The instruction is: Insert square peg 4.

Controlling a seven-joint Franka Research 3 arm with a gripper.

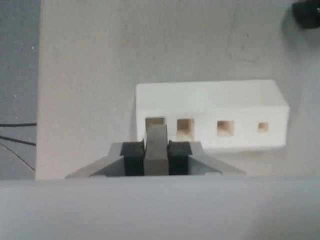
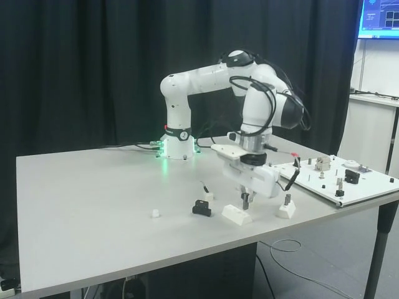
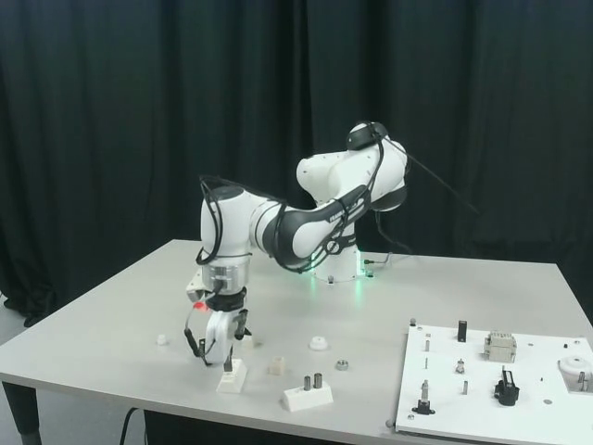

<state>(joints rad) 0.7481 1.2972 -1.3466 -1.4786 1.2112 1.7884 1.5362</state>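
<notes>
A white block [image 1: 210, 114] with a row of several square holes lies on the grey table. My gripper [image 1: 157, 156] is shut on a grey square peg [image 1: 156, 147]. The peg's tip sits right at the largest hole [image 1: 155, 121], at the end of the row. From the first room view the gripper [image 2: 245, 200] hangs just above the block [image 2: 237, 215], with the peg [image 2: 245, 203] pointing down. The second room view shows the same, the gripper [image 3: 227, 357] and peg [image 3: 228, 364] over the block [image 3: 232, 376].
A black part [image 2: 201, 208] and a small white piece [image 2: 155, 213] lie left of the block. Another white holder with pegs [image 2: 286, 208] stands to the right. A white board [image 2: 365, 186] of parts fills the table's right end, with a small item [image 1: 306, 13] at the wrist view's edge.
</notes>
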